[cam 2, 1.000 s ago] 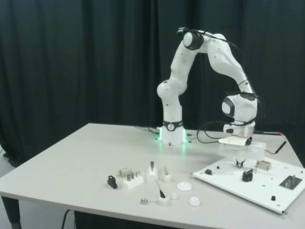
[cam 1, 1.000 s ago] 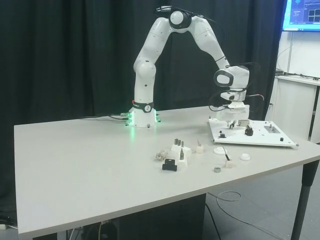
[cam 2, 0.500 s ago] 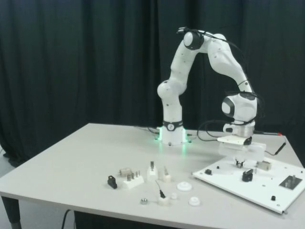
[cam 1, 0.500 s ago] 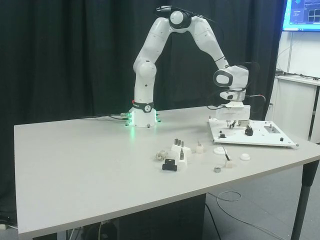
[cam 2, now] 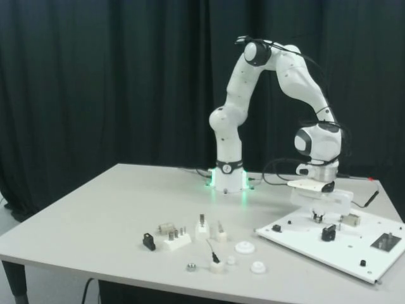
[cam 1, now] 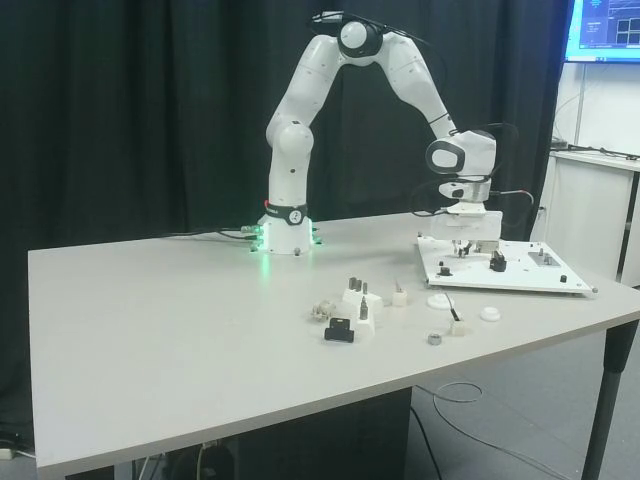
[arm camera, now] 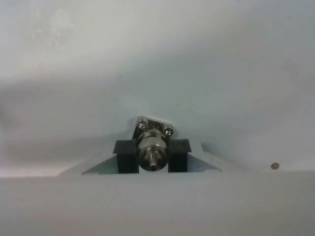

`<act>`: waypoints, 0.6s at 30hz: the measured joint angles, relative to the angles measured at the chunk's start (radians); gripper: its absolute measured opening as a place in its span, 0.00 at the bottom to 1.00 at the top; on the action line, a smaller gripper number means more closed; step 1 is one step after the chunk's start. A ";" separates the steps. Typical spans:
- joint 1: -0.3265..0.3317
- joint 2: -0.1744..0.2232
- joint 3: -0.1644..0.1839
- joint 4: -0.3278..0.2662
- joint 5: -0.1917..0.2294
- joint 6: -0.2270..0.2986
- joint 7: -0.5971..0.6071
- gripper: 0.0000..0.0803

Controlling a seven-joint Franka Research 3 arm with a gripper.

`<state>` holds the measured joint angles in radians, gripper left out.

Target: Insert BNC.

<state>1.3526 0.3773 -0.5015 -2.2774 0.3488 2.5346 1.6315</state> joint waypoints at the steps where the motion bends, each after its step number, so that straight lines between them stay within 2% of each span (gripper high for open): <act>1: 0.000 0.000 0.000 0.000 0.000 0.000 0.006 0.16; 18: 0.006 0.000 -0.007 -0.001 0.014 0.004 0.103 0.16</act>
<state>1.3590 0.3776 -0.5080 -2.2788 0.3625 2.5381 1.7348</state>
